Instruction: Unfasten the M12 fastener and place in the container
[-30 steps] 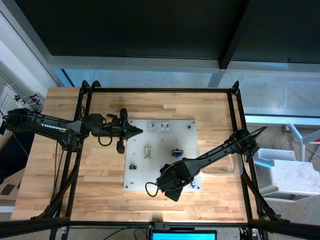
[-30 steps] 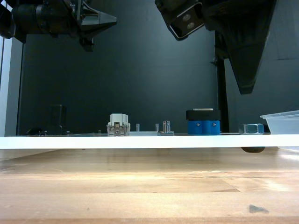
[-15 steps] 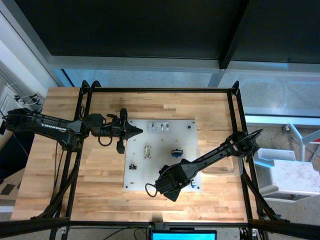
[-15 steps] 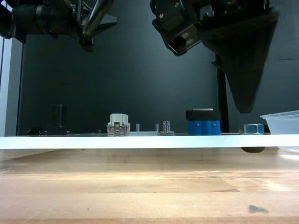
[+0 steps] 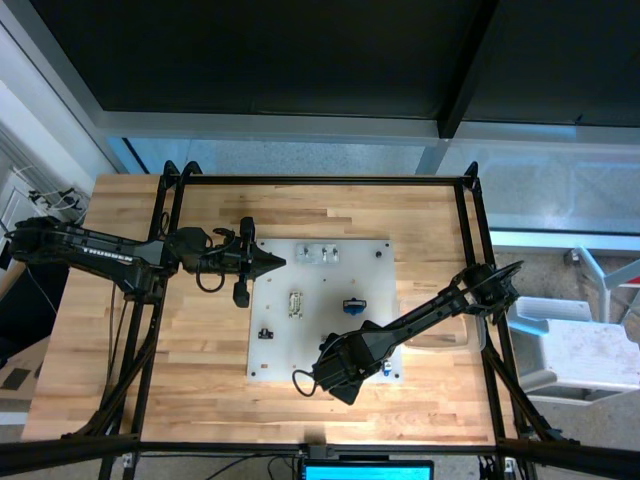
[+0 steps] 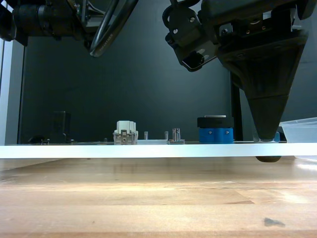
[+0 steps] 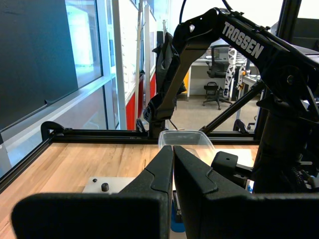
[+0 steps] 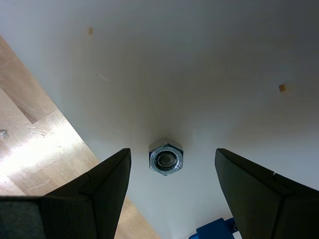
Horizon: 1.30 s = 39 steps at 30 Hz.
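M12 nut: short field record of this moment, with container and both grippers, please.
M12 nut: on its stud on the white board, untouched
right gripper: low over the nut, jaws open either side
left gripper: raised over the board's far left edge, jaws shut
container: clear, off the board's right edge; nut not in it

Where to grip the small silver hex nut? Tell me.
Its opposite flats, from straight above: the small silver hex nut sits axis-up on the white board, between the fingers of the open right gripper. Left gripper, shut, hangs over the board's left edge.
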Available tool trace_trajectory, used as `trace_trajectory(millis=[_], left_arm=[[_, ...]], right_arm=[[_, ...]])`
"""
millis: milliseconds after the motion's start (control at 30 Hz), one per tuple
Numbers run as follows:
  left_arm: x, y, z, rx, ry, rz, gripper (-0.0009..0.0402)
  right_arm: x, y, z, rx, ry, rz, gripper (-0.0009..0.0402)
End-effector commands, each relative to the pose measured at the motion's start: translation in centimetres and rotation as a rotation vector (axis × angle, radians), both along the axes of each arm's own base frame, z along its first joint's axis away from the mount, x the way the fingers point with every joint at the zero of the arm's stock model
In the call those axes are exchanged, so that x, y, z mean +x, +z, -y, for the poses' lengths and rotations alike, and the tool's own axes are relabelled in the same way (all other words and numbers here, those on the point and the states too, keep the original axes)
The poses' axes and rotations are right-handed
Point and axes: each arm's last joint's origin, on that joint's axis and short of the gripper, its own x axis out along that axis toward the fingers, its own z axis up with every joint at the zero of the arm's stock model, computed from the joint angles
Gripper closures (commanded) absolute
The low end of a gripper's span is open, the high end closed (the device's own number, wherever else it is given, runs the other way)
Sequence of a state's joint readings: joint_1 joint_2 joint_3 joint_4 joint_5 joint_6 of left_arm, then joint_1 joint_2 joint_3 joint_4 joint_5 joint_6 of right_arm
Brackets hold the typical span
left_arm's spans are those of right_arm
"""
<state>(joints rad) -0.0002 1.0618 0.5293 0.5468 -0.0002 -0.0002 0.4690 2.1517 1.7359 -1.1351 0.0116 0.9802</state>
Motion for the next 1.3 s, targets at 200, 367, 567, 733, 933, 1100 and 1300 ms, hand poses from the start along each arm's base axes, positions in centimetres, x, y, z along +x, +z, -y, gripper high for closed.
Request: trace_trajectory(millis=[200,367,567,733,933,1100,1300], left_arm=[[0.01,0.00,0.00,0.000,0.000,0.000,0.0393],[0.01,0.00,-0.01,0.000,0.000,0.000,0.0393],[0.01,0.00,0.00,0.000,0.000,0.000,0.0393],[0.01,0.00,0.00,0.000,0.000,0.000,0.0393],[0.01,0.00,-0.01,0.000,0.000,0.000,0.0393],[0.01,0.00,-0.01,0.000,0.000,0.000,0.0393],[0.01,0.00,0.00,0.000,0.000,0.000,0.0393]], right_arm=[[0.08,-0.13,-0.02,-0.006,-0.007,0.017,0.0162],[0.09,-0.15,0.00,-0.006,-0.008,0.017,0.0197],[0.08,-0.20,-0.03,-0.002,-0.007,0.017,0.0246],[0.05,-0.37,-0.06,0.011,-0.005,0.012,0.0272],[0.07,-0.39,-0.07,0.012,-0.005,0.014,0.0304],[0.08,-0.41,-0.07,0.012,-0.006,0.015,0.0335],[0.08,-0.41,-0.07,0.013,-0.005,0.016,0.0358]])
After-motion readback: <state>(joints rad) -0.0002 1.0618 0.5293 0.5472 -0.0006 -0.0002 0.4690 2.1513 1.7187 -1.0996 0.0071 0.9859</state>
